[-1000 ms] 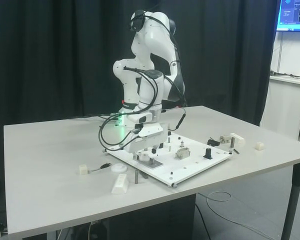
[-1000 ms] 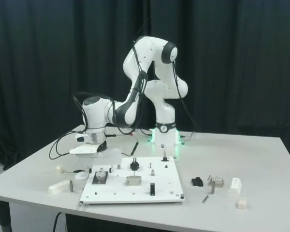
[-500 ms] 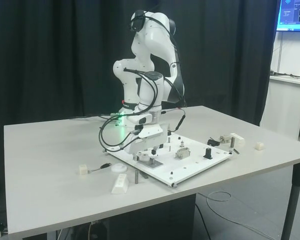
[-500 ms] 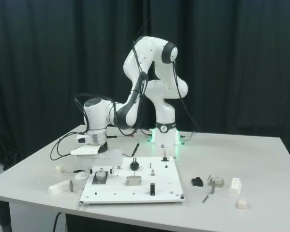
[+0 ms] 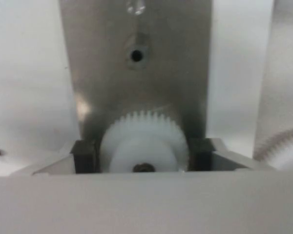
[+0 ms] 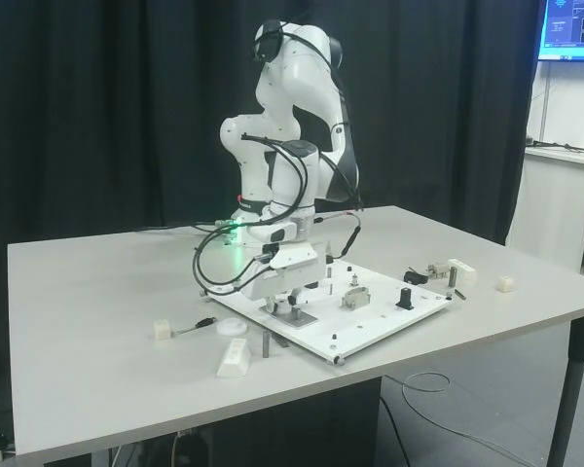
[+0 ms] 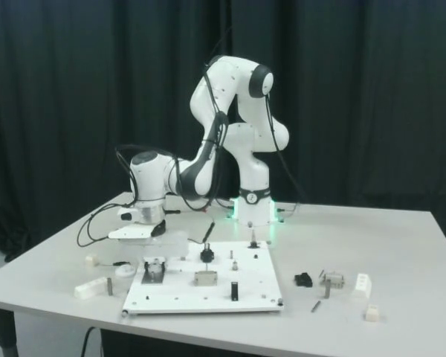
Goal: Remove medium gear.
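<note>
Gear sits squarely between the black pads of the jaws, which clench its toothed rim above the grey plate; lifting straight up looks right.

The first room camera is standing off a corner of the grey table, looking slightly downward across it, with the white arm sitting centre frame and the white board just right of centre. The second room camera is facing the table's long front edge squarely from farther back, showing the arm in the upper middle and the board in the lower middle. Both are sharing arm, board and tabletop. The wrist camera is looking straight down from very close, its frame filling with the medium gear and grey plate.
</note>
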